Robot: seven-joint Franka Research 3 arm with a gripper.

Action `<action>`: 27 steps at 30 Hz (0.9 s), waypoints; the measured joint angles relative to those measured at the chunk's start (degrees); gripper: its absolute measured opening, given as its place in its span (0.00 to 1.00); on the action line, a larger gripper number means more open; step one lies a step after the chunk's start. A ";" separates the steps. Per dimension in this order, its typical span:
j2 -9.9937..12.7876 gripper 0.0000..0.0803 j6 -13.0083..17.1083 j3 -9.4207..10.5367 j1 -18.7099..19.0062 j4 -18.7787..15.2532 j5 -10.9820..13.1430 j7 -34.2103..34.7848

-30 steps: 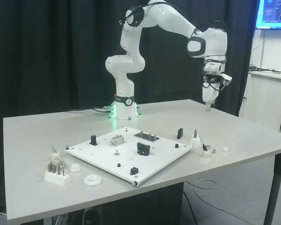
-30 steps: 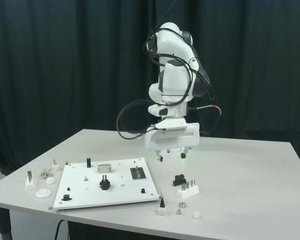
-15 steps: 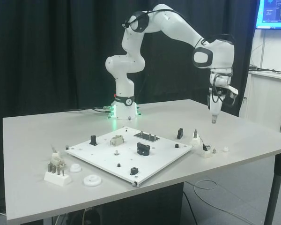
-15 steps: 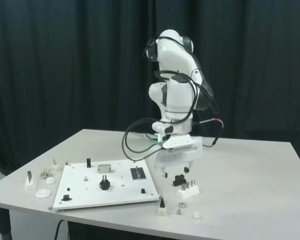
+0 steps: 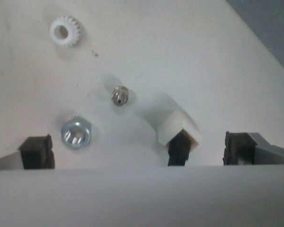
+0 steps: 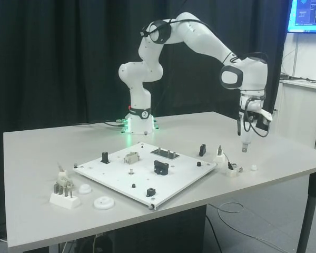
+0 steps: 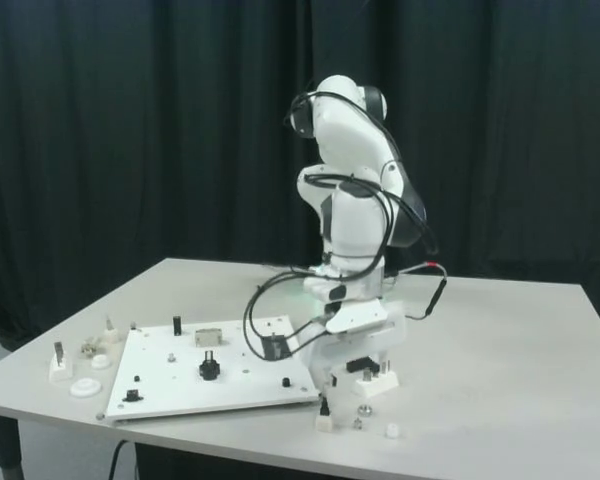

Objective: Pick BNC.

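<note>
Released, my gripper (image 5: 137,151) hangs above the BNC (image 5: 181,147), a black plug upright in its white holder (image 5: 173,124) near the table's (image 6: 284,153) edge.

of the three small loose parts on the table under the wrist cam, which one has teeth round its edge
The white gear: its rim is toothed around a centre hole. The hex nut has flat sides, and the small metal stud is rounded.

Small grey metal cylindrical BNC connector (image 5: 119,96) stands upright on the grey table (image 6: 37,153), at 3 o'clock from the white board (image 6: 179,178).
</note>
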 joint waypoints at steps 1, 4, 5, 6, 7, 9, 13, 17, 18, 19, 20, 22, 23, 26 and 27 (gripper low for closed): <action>0.45 1.00 0.20 -0.04 -0.01 0.27 0.13 -0.03; 1.69 1.00 0.64 -0.13 -0.04 0.95 0.48 -0.13; 2.08 1.00 0.73 -0.16 -0.04 1.15 0.64 -0.19; 2.46 1.00 0.80 -0.19 -0.04 1.33 0.81 -0.31; 2.79 1.00 0.85 -0.22 -0.04 1.48 1.00 -0.47; 3.51 1.00 0.96 -0.29 -0.04 1.88 1.40 -1.06; 4.90 1.00 1.27 -0.48 0.02 2.69 1.81 -1.81; 5.99 1.00 1.78 -0.79 0.25 3.33 1.85 -2.02; 6.22 1.00 1.88 -0.88 0.34 3.47 1.85 -2.09; 6.44 1.00 1.97 -0.97 0.44 3.62 1.85 -2.13; 6.64 1.00 2.04 -1.07 0.57 3.75 1.85 -2.14; 6.98 1.00 2.30 -1.36 0.91 3.90 1.85 -2.14; 7.10 1.00 2.47 -1.52 1.09 3.93 1.85 -2.14; 7.40 1.00 2.88 -2.06 1.74 3.94 1.85 -2.14; 7.48 1.00 2.92 -2.27 2.01 3.93 1.85 -2.14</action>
